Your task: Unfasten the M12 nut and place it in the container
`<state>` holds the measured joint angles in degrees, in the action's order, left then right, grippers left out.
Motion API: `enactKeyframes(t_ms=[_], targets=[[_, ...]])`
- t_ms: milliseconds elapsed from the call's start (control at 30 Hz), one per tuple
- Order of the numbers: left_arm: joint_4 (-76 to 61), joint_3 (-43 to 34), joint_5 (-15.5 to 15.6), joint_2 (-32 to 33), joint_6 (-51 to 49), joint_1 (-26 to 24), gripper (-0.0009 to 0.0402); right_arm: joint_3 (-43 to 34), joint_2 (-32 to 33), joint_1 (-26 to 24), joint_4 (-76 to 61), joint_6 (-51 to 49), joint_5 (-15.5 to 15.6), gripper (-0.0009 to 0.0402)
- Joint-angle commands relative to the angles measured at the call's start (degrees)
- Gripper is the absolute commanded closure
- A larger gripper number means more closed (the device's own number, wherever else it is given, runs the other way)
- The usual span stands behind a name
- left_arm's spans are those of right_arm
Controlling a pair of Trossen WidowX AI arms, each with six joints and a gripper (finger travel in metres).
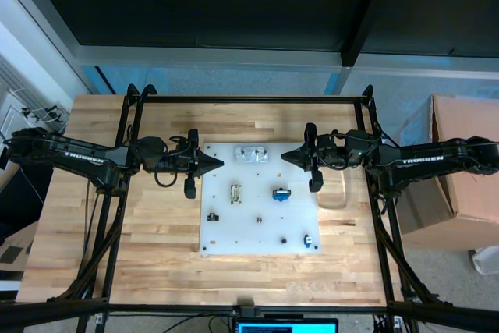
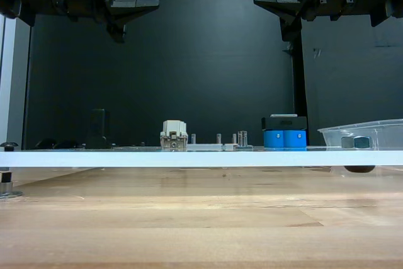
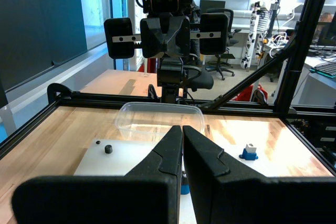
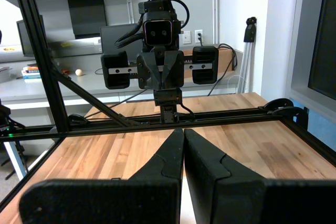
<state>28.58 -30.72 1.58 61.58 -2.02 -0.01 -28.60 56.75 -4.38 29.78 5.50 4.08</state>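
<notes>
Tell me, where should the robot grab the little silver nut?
Probably by its sides, coming straight down: the nut sits low in its seat on the board, open above. Right gripper and left gripper hang shut, high over the board's far end.

Matt white board [image 1: 234,228] on grainy wooden table [image 1: 156,232] (container [image 2: 378,131]: clear glossy plastic).

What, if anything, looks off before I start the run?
Nothing stands out. The left gripper and right gripper hang shut, high above the far half of the board. The clear container sits upright beside its right edge. I cannot tell whether the M12 nut sits on its stud.
</notes>
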Motion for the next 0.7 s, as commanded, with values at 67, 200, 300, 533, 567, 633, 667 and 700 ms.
enactKeyframes(t_ms=[67,200,300,533,567,633,667,700], targets=[[0.0,0.0,0.0,0.0,0.0,0.0,0.0393,0.0,0.0,0.0,0.0,0.0,0.0,0.0393],[0.0,0.0,0.0,0.0,0.0,0.0,0.0393,0.0,0.0,0.0,0.0,0.0,0.1,0.0393],[0.0,0.0,0.0,0.0,0.0,0.0,0.0393,0.0,0.0,0.0,0.0,0.0,0.1,0.0393],[0.0,0.0,0.0,0.0,0.0,0.0,0.0393,-0.6,-0.1,0.3,-1.9,1.0,0.0,0.0393],[0.0,0.0,0.0,0.0,0.0,0.0,0.0393,-1.5,-0.1,0.7,-4.5,1.1,0.0,0.0394],[0.0,0.0,0.0,0.0,0.0,0.0,0.0393,-4.0,0.1,1.7,-11.4,1.4,-0.2,0.0393],[0.0,0.0,0.0,0.0,0.0,0.0,0.0393,-5.5,0.4,2.4,-15.3,1.5,-0.7,0.0393],[0.0,0.0,0.0,0.0,0.0,0.0,0.0393,-7.0,0.7,3.3,-19.1,1.9,-2.2,0.0394]])
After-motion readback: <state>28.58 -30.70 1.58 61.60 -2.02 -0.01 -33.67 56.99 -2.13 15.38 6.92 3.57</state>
